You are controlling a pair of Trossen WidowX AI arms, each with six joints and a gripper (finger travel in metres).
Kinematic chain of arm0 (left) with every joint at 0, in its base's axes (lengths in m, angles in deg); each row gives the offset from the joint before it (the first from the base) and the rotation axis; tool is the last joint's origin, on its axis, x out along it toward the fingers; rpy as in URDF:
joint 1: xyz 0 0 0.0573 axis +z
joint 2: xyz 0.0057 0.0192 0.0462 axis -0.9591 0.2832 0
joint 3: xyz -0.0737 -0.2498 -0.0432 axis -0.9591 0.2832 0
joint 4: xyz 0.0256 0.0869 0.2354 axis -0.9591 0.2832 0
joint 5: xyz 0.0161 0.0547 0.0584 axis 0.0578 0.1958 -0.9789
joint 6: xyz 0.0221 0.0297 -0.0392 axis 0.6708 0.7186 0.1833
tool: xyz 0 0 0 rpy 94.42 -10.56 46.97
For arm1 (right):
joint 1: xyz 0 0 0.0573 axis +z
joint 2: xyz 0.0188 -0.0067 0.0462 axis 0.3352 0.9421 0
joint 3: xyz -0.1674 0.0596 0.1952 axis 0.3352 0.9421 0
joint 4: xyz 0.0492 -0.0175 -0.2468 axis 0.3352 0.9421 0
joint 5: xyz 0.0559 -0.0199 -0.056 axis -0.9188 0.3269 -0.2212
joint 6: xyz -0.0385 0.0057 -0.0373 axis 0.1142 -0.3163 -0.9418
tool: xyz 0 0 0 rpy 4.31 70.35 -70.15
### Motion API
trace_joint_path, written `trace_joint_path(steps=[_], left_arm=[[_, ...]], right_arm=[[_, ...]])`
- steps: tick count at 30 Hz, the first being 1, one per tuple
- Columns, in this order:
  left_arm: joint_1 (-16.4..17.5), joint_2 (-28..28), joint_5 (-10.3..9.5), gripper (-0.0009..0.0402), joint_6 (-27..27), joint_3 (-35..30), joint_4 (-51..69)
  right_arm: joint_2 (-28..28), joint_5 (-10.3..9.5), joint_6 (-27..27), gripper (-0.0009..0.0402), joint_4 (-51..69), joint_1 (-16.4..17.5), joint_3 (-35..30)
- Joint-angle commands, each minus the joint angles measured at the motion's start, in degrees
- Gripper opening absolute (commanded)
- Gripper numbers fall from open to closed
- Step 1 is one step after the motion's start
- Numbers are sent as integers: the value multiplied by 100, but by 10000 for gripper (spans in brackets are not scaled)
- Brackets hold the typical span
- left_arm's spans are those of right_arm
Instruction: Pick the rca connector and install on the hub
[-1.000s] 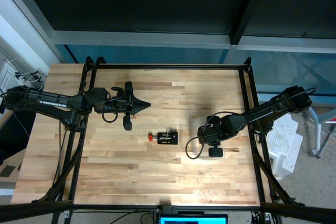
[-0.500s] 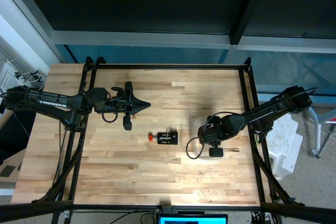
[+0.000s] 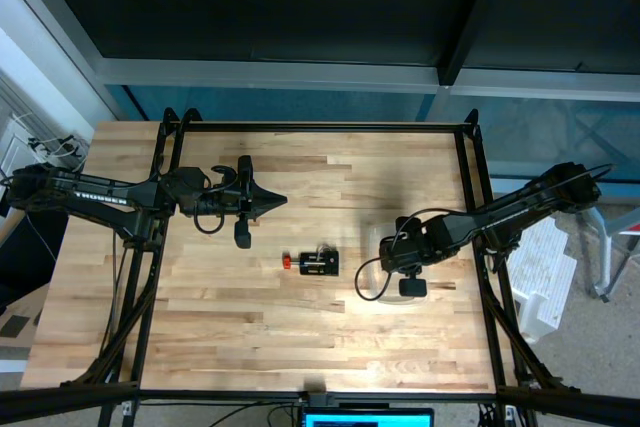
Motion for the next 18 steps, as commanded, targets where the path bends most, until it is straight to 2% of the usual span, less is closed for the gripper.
trace_joint_path(steps=[1, 9, 18], left_arm=[[0, 0, 2, 0, 0, -2, -2], [0, 0, 2, 0, 0, -2, -4], [0, 0, 2, 0, 0, -2, -4]], right_arm=[[-44, 0, 7, 4, 227, -2, -192], [-22, 0, 4, 4, 920, -11, -997], [450, -2, -13, 4, 1316, -151, -1956]])
